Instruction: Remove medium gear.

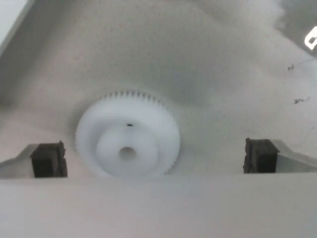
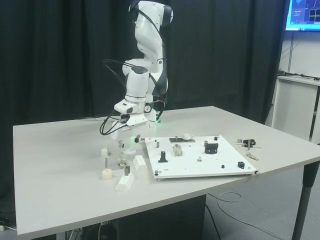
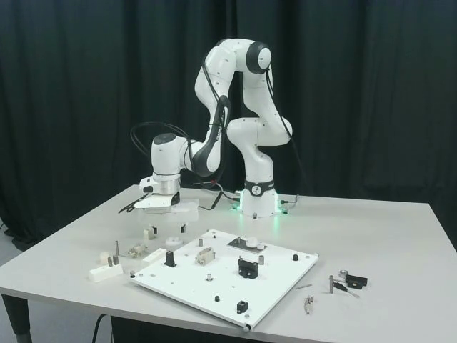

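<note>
White gear (image 1: 127, 141) on grey table (image 1: 208, 59), gripper (image 1: 153, 158) spread wide, empty, probably just above, fingertips cropped.

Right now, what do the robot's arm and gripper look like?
The arm is white, built of rounded jointed segments, with black cables looping from its wrist. A green light glows at its base. The gripper has grey fingers tipped with black ridged pads.

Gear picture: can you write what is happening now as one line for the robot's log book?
task: remove medium gear | gripper: open, above gear | gear: white, flat on grey table, not gripped | stage: off the board
</note>
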### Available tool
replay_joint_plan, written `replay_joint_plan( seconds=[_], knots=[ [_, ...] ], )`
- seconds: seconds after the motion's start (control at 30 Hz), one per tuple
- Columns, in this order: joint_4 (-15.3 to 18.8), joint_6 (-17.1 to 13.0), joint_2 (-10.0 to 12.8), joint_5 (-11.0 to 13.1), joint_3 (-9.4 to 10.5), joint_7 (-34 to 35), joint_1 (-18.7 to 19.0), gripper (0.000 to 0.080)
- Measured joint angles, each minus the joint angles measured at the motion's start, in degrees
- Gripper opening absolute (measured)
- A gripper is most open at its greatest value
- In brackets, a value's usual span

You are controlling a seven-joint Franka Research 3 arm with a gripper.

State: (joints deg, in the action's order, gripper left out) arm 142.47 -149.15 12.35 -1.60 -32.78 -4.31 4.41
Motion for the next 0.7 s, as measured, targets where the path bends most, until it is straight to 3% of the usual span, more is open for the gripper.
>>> replay_joint_plan(
  seconds=[0.4,0.7],
  knots=[
    [-0.61,0.22,-1.02,-0.35,0.02,-2.1,2.07,0.08],
    [-0.9,3.15,-4.62,-0.98,0.06,-2.27,5.62,0.08]
  ],
)
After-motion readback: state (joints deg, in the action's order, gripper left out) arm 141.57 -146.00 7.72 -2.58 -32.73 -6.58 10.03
